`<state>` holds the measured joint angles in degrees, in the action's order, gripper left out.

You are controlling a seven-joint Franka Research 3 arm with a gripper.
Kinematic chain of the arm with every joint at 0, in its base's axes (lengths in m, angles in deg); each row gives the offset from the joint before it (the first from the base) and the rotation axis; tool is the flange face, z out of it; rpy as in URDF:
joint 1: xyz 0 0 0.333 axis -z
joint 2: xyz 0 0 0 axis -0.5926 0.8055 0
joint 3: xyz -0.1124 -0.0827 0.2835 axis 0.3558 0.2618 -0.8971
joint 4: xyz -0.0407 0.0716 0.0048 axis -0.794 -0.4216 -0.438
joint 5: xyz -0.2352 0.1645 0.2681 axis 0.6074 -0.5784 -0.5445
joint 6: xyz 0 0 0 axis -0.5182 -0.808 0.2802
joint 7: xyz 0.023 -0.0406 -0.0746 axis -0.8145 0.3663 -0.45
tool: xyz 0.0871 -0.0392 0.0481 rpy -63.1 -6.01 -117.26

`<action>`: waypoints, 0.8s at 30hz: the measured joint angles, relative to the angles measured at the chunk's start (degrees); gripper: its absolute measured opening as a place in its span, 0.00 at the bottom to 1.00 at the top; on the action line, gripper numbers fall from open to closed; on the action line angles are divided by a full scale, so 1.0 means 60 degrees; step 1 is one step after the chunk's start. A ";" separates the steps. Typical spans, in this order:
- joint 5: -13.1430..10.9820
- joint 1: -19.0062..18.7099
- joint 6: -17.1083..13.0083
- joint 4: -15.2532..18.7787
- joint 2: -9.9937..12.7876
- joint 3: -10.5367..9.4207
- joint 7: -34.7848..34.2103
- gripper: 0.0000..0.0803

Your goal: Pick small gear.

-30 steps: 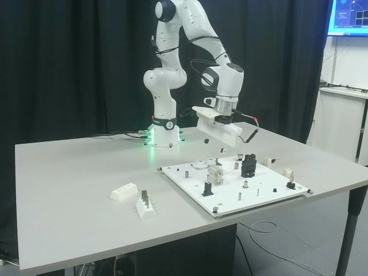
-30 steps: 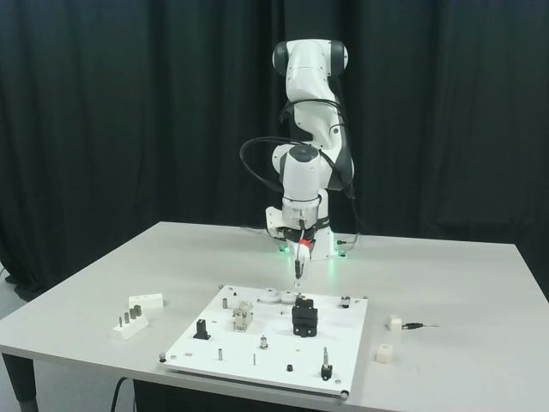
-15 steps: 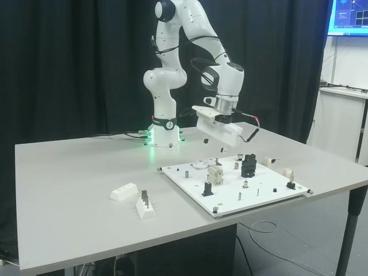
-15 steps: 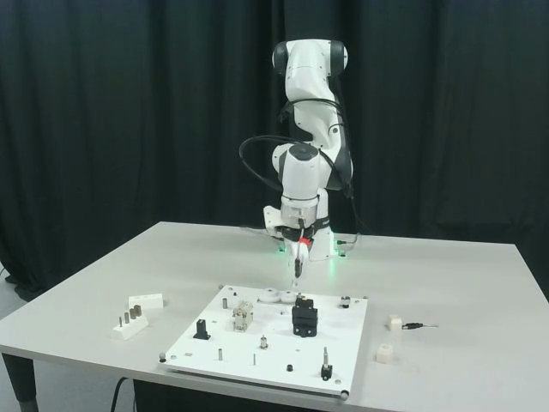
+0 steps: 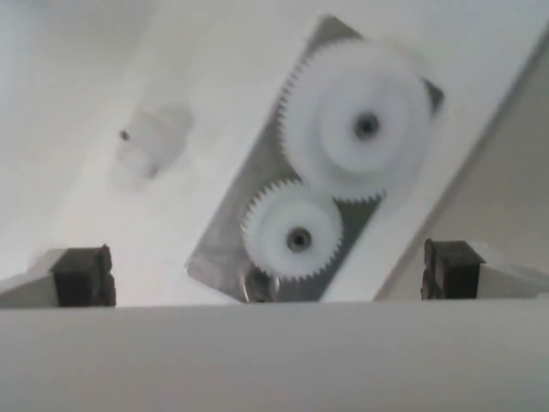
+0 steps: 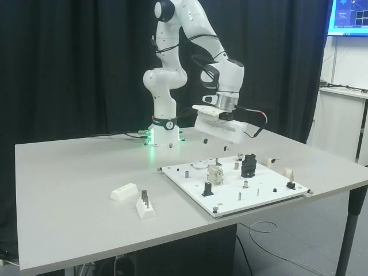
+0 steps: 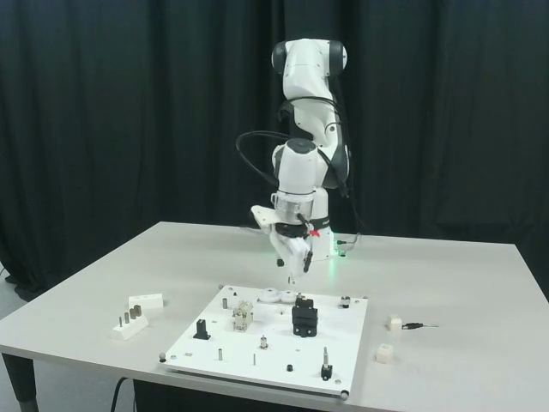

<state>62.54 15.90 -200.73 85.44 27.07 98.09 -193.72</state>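
Here the white arm (image 6: pixel 190 57) hangs over the far edge of the white board (image 6: pixel 233 184), which lies on the grey table (image 6: pixel 75 172) in the right half of the first room view. The gripper (image 6: pixel 214 144) is above the board and touches nothing; its fingers are apart, with nothing between them. In the wrist view the two black fingertips (image 5: pixel 83 276) show at the left and right sides of the frame, well apart from each other, and the gripper (image 5: pixel 266 275) is open over the gears.

The small gear (image 5: pixel 292 235) is white and sits on a grey metal plate (image 5: pixel 223 249) set into the board, a little below the middle of the wrist frame. Just beside it, toward the upper right of that frame, is the large gear (image 5: pixel 360 120), also white, and their teeth meet. In the second room view the gears (image 7: pixel 273 297) are at the far edge of the board (image 7: pixel 274 343), in the middle of the frame, under the gripper (image 7: pixel 290 270).

Also on the board stand a black block (image 6: pixel 248 165), a small metal assembly (image 6: pixel 215 174) and several little pegs. In the lower left of the first room view, two white holders (image 6: pixel 133 197) lie on the table, well apart from the board. Green light (image 6: pixel 150 138) shows at the arm's base.
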 joint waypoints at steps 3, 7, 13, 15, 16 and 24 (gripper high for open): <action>0.0000 0.0102 -0.0221 -0.0005 0.0008 0.0000 0.0765 1.00; -0.0001 0.0229 -0.0515 -0.0005 0.0057 0.0000 0.2089 1.00; -0.0053 0.0386 -0.0889 -0.0006 0.0193 0.0000 0.3940 1.00; -0.0084 0.0430 -0.1005 -0.0006 0.0250 0.0000 0.4244 1.00; -0.0097 0.0451 -0.1076 -0.0006 0.0286 0.0000 0.4388 1.00; -0.0154 0.0498 -0.1413 -0.0034 0.0546 -0.0006 0.5488 1.00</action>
<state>61.62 18.89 -209.20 85.23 30.34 98.06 -160.80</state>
